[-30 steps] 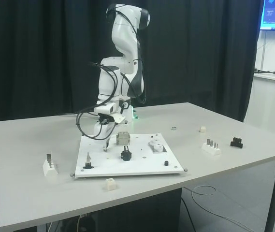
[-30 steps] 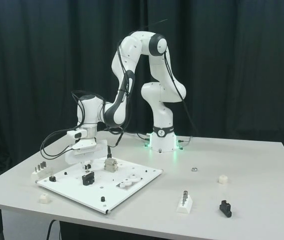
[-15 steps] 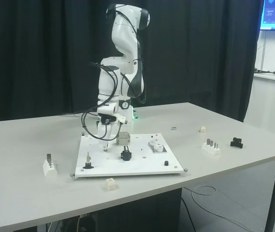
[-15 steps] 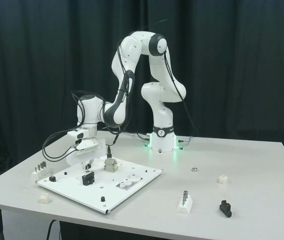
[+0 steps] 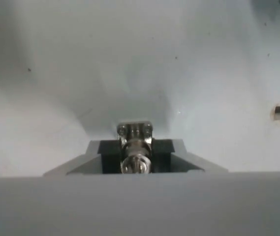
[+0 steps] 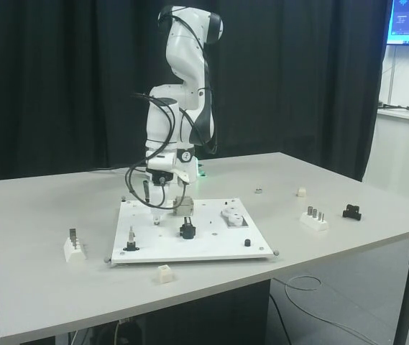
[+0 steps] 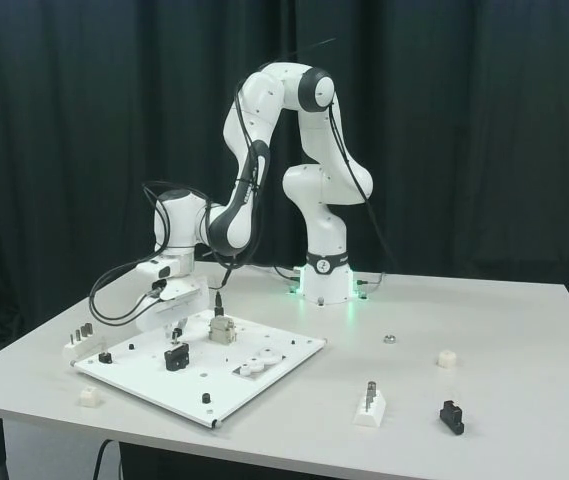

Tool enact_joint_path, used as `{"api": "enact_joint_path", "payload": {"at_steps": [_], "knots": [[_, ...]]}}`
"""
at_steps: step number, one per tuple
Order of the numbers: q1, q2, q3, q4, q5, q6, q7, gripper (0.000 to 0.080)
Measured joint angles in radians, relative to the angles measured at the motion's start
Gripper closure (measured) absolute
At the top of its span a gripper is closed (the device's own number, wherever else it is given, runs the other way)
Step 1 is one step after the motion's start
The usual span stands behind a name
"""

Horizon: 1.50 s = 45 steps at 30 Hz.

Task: Insert BNC.

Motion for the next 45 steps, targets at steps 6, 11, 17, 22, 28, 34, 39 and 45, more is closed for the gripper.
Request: {"api": "enact_joint_path", "payload": {"at_steps": [6,11,17,22,28,34,39,45], "knots": [[0.000,0.002,0.000,0.004,0.000,-0.005,-0.044,0.0682],[0.000,0.003,0.000,0.005,0.000,-0.005,-0.134,0.0682],[0.000,0.003,-0.001,0.005,0.000,-0.005,-0.200,0.0682],[0.000,0.003,-0.001,0.005,-0.001,-0.005,-0.254,0.0682],[0.000,0.003,-0.001,0.005,-0.001,-0.004,-0.336,0.0682],[0.000,0.002,-0.001,0.004,-0.001,-0.002,-0.394,0.0682],[0.000,0.001,-0.001,0.000,-0.001,0.006,-0.459,0.0682],[0.001,0.000,0.000,-0.005,0.000,0.016,-0.511,0.0682]]}}
